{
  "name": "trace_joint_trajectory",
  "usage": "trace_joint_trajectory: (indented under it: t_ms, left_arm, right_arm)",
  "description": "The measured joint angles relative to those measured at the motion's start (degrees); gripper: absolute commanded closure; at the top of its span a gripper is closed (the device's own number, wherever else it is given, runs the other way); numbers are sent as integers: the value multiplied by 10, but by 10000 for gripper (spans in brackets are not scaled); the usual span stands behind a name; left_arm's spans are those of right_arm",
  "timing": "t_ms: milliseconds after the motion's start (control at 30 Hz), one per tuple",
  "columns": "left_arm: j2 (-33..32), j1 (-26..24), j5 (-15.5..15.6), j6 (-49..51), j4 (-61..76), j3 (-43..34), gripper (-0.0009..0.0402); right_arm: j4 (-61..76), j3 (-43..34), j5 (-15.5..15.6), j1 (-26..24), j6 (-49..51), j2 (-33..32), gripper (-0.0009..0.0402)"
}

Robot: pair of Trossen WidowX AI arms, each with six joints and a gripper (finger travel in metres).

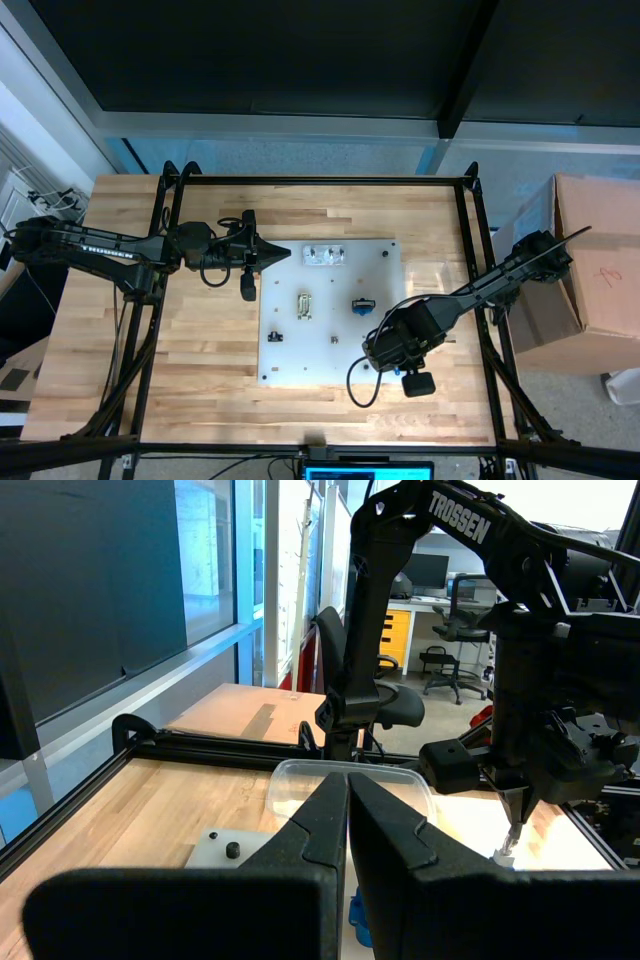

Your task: Pick the RJ45 connector and install on the taskboard

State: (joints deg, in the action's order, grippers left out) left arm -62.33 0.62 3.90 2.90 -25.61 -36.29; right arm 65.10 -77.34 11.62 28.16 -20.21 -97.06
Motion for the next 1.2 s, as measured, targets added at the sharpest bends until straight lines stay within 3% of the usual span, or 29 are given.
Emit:
trace_joint_trajectory:
  t_ms: [1200]
  left_arm:
    - [0,0,0,0,0,0,393]
  right_arm:
    - [-80,76,5,-1,-17,6,393]
